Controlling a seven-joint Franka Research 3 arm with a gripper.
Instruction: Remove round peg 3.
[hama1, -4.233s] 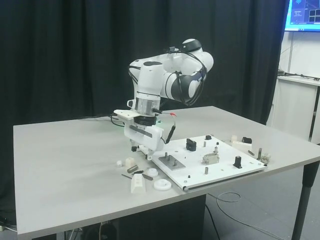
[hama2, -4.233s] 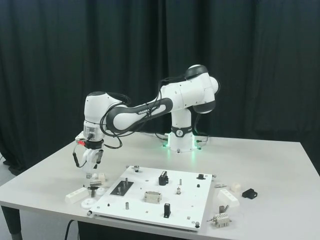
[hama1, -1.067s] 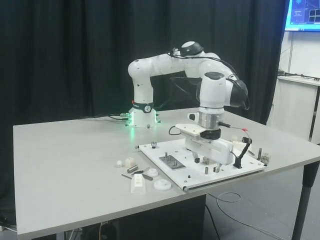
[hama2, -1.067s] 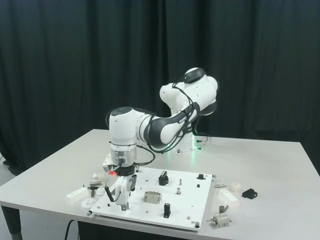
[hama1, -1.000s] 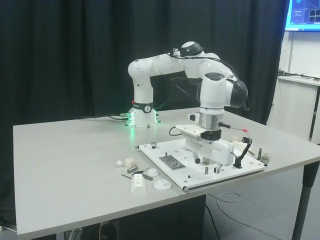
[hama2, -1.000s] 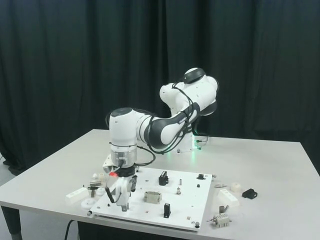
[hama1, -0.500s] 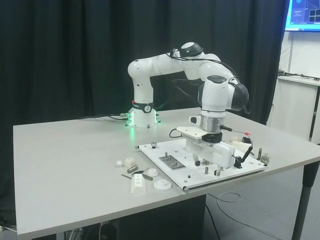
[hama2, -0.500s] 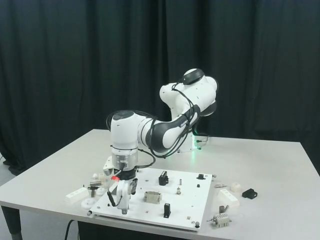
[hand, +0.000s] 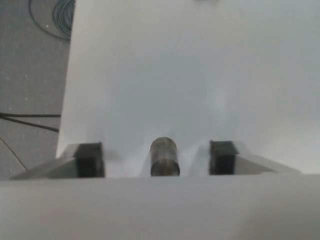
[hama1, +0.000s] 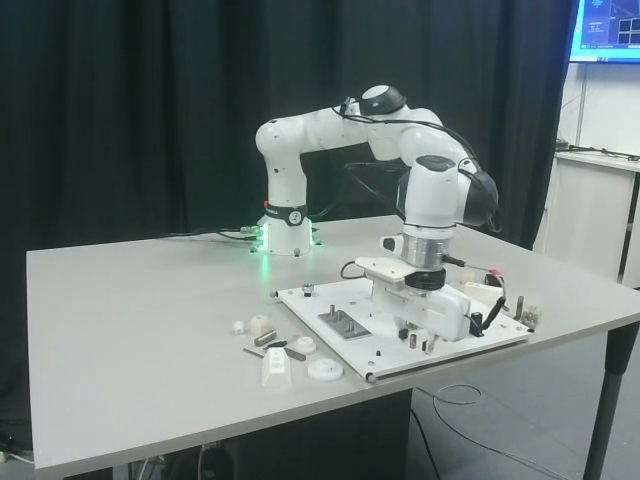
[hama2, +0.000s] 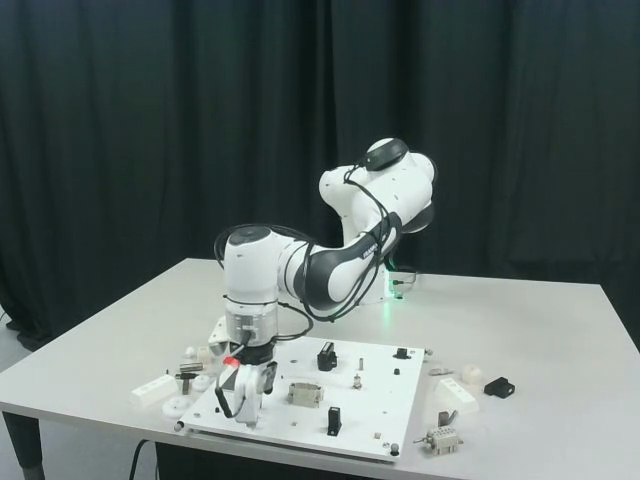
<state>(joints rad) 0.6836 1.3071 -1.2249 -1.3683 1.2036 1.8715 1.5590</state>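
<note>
In the wrist view a short grey round peg (hand: 164, 156) stands upright in the white board (hand: 175, 75), close to the board's edge. My gripper (hand: 156, 159) is open and low over the board, with one black fingertip (hand: 90, 160) on each side of the peg and a gap between peg and either pad. In the first room view the gripper (hama1: 415, 338) sits at the board's (hama1: 350, 345) front part. The second room view shows the gripper (hama2: 247, 408) at the near left corner of the board (hama2: 390, 400). In both room views the hand hides the peg.
Loose white parts (hama1: 275, 365) lie on the grey table left of the board. A grey metal plate (hama1: 345, 322) and black fittings (hama1: 476, 322) sit on the board. Connectors (hama1: 527, 315) lie beyond its right edge. Past the board edge, cables (hand: 45, 20) lie on the floor.
The arm swung from the loose parts beside the board to the board's front part, then lowered until the open fingers straddle the peg.
</note>
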